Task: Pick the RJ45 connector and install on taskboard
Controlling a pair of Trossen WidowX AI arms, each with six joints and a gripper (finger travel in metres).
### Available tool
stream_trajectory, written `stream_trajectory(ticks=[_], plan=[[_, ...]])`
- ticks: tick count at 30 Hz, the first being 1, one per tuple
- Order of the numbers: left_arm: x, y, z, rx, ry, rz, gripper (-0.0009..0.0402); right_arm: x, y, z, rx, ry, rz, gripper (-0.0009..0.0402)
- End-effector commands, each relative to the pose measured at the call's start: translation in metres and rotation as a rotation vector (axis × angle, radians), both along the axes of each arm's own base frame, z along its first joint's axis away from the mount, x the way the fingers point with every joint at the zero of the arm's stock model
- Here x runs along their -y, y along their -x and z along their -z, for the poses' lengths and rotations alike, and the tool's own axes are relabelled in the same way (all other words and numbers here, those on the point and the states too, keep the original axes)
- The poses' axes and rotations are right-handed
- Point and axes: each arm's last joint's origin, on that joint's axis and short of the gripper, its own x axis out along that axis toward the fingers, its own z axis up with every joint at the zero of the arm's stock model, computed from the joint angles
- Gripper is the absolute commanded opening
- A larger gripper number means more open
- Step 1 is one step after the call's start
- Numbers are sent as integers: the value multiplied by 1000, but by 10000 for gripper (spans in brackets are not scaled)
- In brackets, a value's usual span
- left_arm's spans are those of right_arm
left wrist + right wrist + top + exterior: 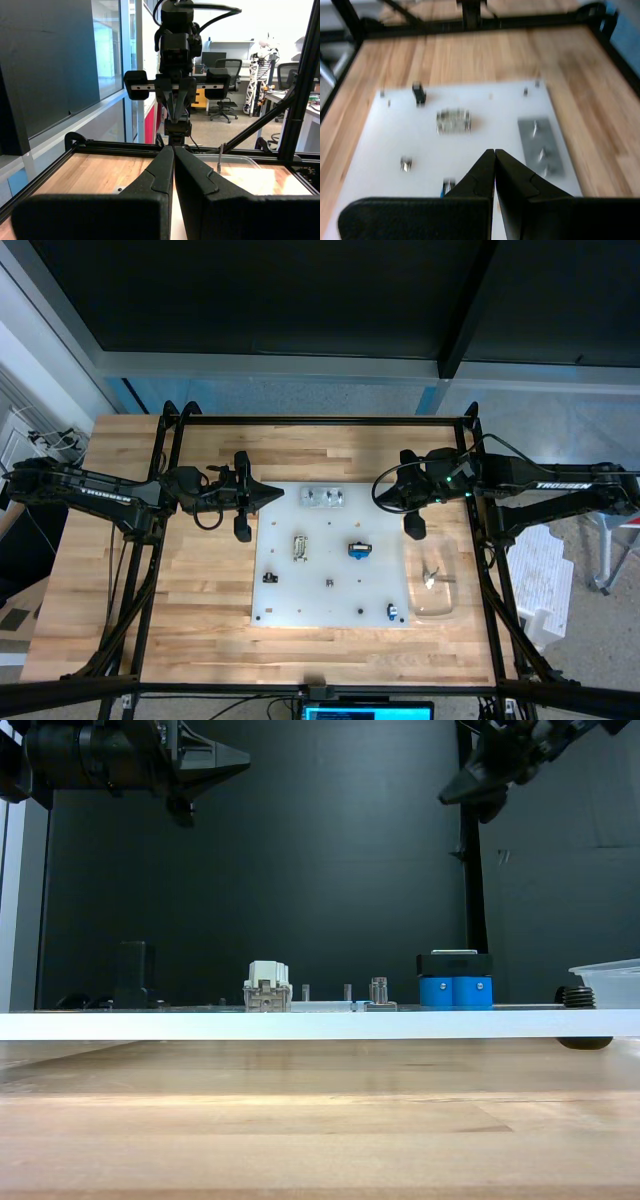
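Note:
The RJ45 connector [432,575] is a tiny pale plug lying in a clear plastic tray [447,602] right of the taskboard [330,585]. The taskboard is a flat white square carrying small blue, black and metal fittings, and its edge [300,1025] fills the low view. My left gripper [278,495] hovers high over the board's far left corner, shut on nothing. Over the far right corner my right gripper [383,490] is tilted down at the board [485,110], shut and empty [494,152]. Both hang well above the board [243,762] [447,793]. The connector is clear of both grippers.
On the board stand a blue-and-black block [358,550] [455,980], a whitish socket fitting [299,548] [267,988] and a silver plate [323,498] [540,147]. A black frame [320,421] rings the wooden table. The tray's rim [610,970] rises at the right.

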Motion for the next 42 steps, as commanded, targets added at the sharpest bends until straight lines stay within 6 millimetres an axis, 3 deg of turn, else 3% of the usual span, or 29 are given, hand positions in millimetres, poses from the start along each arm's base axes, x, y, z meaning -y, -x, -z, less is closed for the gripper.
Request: stream_trajectory(ticks=[1,9,26,36,42], plan=[[0,0,0,0,0,0,0,-2,8,-6,-87,-4,-6,0],[0,0,0,0,0,0,0,-9,27,-9,-293,-7,-41,0],[0,0,0,0,0,0,0,-45,59,0,-587,30,-153,0],[0,0,0,0,0,0,0,-64,73,2,-648,-2,-172,2],[0,0,0,0,0,0,0,-75,78,8,-662,-1,-175,32]])
